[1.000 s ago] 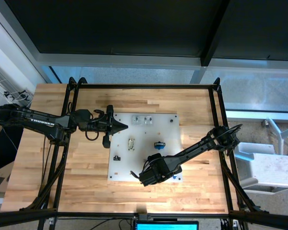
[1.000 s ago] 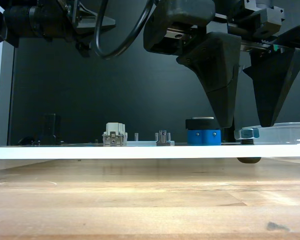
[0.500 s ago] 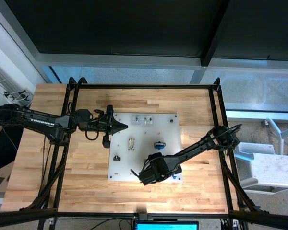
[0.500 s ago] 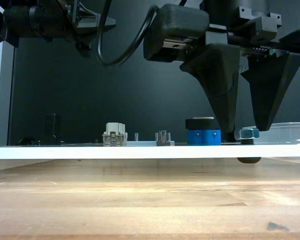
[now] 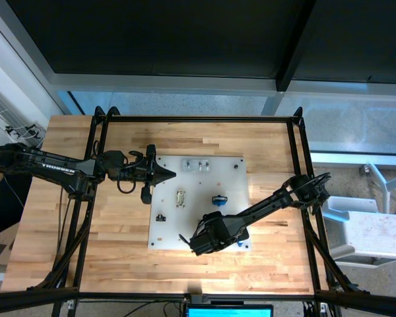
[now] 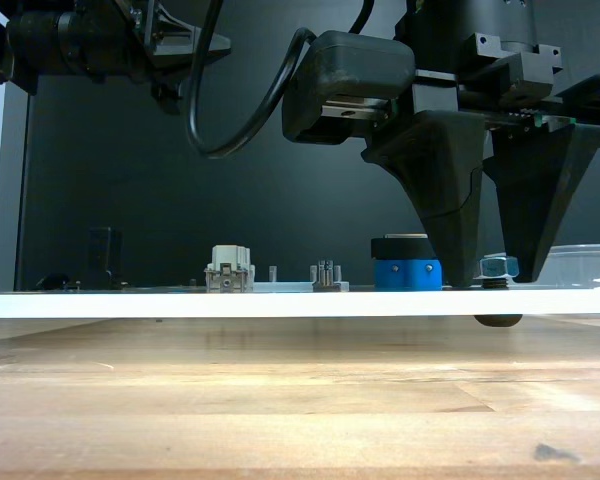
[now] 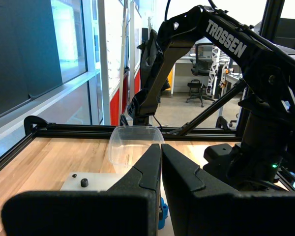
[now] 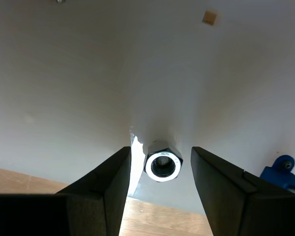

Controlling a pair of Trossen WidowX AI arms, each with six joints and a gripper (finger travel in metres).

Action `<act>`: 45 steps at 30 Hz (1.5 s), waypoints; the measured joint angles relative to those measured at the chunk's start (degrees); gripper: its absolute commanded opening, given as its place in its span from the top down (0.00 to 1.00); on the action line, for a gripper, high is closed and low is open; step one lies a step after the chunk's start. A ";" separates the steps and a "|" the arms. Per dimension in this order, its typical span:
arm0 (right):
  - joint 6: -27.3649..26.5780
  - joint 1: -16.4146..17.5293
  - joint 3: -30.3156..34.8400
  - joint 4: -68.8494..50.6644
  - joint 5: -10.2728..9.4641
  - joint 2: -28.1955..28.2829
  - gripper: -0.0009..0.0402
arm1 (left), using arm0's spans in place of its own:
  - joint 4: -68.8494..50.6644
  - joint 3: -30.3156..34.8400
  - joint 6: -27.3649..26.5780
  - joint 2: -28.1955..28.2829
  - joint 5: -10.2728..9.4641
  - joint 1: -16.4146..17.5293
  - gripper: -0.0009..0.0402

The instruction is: Unfasten the M12 fastener and place in the container

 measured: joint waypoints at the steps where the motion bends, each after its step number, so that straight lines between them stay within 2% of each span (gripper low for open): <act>1: 0.00 -0.04 0.00 0.04 0.00 0.00 0.62 | 0.00 0.02 0.00 0.02 0.00 0.00 0.98; 12: -0.11 -0.09 0.00 0.00 0.00 0.00 0.78 | -0.02 0.02 0.00 0.00 0.00 0.00 0.98; 19: -0.72 -0.09 0.00 0.00 -0.02 0.00 0.85 | -0.02 0.00 -0.02 0.00 0.00 0.00 0.98; 22: -2.45 -0.09 0.00 0.02 -0.02 0.00 0.87 | -0.02 0.02 0.00 0.02 0.00 0.00 0.98; 25: -6.69 -0.09 0.00 0.02 0.00 -0.04 0.88 | -0.02 0.02 0.00 0.02 0.00 0.00 0.98; 29: -14.36 -0.09 0.00 0.04 0.02 -0.11 0.90 | -0.02 0.02 -0.02 0.00 0.00 0.00 0.98; 33: -24.52 -0.09 0.00 0.07 0.02 -0.20 0.92 | -0.02 0.02 0.00 0.02 0.00 0.00 0.98; 37: -38.14 -0.09 0.00 0.07 0.02 -0.31 0.93 | -0.02 0.02 -0.02 0.00 -0.02 0.00 0.98; 45: -71.04 -0.09 0.02 0.07 -0.02 -0.68 0.93 | -0.02 0.00 0.00 0.00 -0.02 0.00 0.98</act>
